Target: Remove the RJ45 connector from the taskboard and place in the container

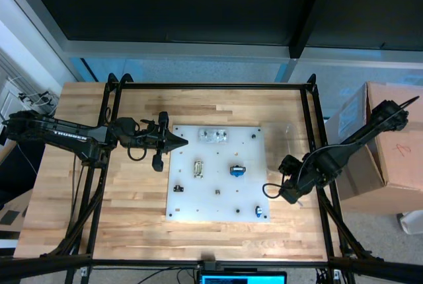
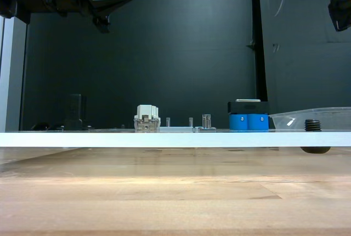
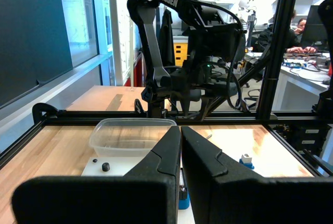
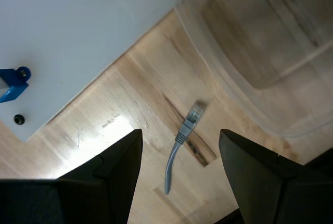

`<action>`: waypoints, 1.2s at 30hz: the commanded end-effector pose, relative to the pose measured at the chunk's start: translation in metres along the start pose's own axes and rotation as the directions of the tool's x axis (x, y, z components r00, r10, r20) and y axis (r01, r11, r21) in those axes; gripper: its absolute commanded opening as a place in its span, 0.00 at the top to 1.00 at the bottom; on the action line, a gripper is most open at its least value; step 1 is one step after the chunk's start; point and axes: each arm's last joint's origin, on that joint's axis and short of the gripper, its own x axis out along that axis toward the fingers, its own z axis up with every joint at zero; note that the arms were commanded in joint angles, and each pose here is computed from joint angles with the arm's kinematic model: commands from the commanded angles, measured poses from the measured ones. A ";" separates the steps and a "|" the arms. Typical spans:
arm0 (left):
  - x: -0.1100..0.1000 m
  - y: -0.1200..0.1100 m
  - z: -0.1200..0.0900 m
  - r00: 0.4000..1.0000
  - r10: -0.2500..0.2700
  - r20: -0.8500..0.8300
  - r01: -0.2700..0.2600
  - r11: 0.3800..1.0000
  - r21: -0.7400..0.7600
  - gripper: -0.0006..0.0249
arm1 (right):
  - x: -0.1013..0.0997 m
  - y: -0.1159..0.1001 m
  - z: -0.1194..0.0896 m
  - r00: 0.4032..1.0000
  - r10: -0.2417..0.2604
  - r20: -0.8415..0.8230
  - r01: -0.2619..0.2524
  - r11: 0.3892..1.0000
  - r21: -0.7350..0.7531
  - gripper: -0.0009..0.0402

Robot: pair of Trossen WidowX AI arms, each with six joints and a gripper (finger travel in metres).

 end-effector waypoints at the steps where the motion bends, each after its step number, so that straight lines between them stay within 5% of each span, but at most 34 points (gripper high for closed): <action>1: 0.000 0.000 0.000 1.000 0.000 0.001 0.000 1.000 0.000 0.97 | 0.007 0.002 -0.003 1.000 -0.028 -0.008 0.029 0.999 0.029 0.48; 11: 0.000 0.000 0.000 1.000 0.000 0.001 0.000 1.000 0.000 0.98 | 0.023 0.006 -0.008 0.995 -0.100 -0.023 0.101 0.993 0.056 0.48; 36: 0.000 0.000 0.000 1.000 0.000 0.001 0.000 1.000 0.000 0.98 | 0.082 -0.005 -0.024 0.998 -0.055 -0.043 0.060 0.990 0.128 0.48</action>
